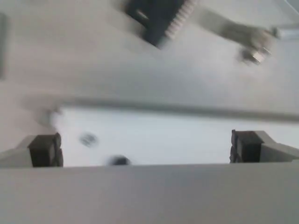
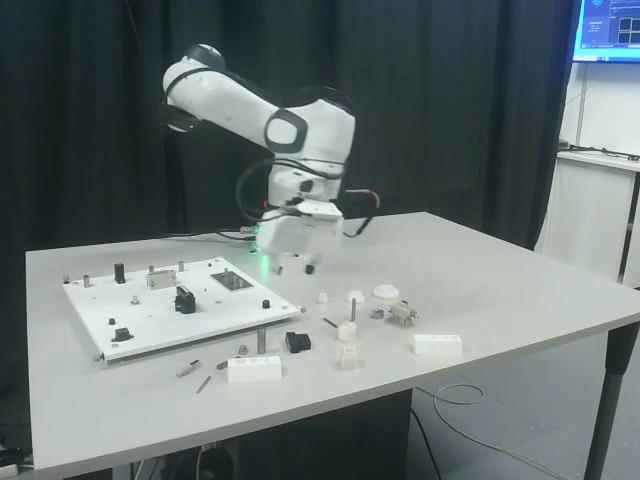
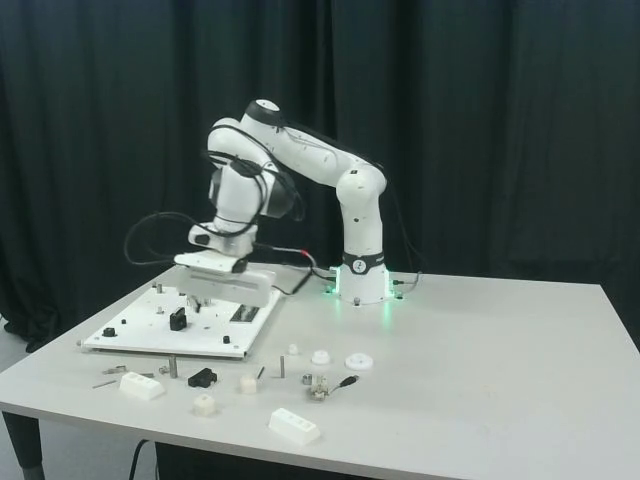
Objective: Remove square peg 4.
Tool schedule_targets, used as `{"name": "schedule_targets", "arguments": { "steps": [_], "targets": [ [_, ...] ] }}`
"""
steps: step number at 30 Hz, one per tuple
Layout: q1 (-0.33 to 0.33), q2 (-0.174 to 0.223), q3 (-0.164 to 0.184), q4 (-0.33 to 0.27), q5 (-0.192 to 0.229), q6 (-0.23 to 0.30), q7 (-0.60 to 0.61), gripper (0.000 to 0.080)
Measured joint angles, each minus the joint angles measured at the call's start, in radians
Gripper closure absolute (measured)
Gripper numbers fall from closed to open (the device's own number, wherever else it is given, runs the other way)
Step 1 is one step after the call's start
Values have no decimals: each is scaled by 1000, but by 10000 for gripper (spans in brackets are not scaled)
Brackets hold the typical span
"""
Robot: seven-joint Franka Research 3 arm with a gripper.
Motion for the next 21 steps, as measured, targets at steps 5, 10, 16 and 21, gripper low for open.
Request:
{"name": "schedule_targets", "arguments": {
  "steps": [5,10,16,21],
  "targets": [
    [-49,0,13,31,0,-47,-86,3],
    [-107,0,16,53,0,-70,-170,3],
    [-189,-4,15,66,0,-82,-264,3],
    [-263,-15,13,69,-1,-87,-339,3]
  ]
}}
